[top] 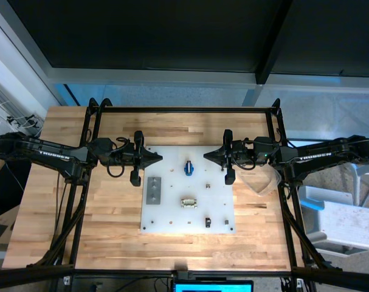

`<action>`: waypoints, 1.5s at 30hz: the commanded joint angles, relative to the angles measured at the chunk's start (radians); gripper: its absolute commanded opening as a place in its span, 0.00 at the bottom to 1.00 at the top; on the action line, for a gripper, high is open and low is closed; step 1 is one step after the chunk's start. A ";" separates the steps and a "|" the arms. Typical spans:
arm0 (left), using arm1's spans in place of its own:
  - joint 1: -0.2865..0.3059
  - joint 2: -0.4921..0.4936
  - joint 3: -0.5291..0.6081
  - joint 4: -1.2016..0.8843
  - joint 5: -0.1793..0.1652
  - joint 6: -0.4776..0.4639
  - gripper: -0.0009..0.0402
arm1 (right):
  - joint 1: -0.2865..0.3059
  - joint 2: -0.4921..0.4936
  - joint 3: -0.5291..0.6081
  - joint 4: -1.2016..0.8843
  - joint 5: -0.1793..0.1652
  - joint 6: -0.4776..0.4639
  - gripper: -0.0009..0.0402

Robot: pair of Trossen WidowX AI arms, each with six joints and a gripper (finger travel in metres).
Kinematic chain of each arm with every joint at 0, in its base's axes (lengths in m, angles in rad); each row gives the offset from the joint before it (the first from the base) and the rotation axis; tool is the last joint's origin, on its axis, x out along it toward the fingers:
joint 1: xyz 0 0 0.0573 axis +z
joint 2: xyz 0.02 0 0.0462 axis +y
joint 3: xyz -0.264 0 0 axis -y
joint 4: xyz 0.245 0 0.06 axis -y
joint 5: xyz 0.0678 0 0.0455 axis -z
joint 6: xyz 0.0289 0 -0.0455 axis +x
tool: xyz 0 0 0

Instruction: Pick the 16mm bar from the taskboard and place it in the container

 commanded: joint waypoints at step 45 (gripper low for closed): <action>0.000 0.000 0.000 0.000 0.000 0.000 0.02 | 0.013 0.109 0.397 -1.089 0.031 0.066 0.02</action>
